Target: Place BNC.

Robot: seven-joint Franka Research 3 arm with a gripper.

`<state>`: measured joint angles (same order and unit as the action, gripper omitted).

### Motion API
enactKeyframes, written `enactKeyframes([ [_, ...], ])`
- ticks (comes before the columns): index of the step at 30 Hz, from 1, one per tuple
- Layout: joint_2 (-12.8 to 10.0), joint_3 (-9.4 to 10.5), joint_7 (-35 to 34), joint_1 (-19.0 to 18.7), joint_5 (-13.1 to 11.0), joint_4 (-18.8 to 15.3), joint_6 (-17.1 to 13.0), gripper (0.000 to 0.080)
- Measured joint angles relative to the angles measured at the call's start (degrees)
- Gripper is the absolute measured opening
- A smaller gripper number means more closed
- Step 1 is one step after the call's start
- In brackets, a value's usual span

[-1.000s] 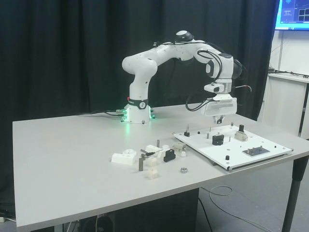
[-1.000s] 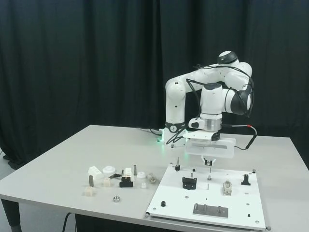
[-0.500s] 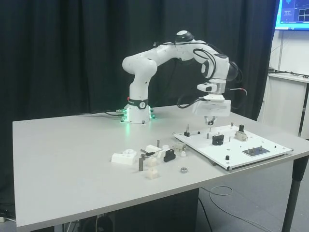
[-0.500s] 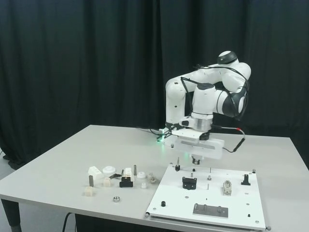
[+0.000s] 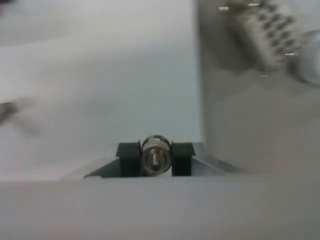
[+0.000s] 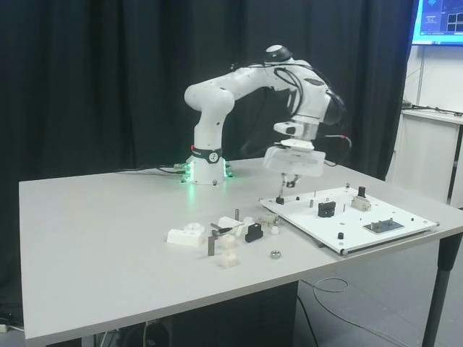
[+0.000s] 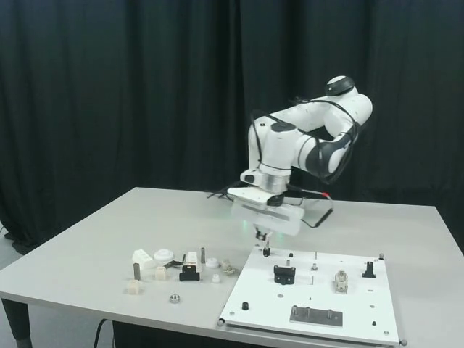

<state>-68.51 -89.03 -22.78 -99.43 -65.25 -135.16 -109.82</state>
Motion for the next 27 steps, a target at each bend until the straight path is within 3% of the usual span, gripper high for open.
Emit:
enactKeyframes([
  [12,0.01,-0.09,11.75,5.36,-0.30,-3.73,-1.22,0.0124],
  [27,-0.03,1.61,21.48,11.00,-8.93,-7.56,-1.18,0.0124],
])
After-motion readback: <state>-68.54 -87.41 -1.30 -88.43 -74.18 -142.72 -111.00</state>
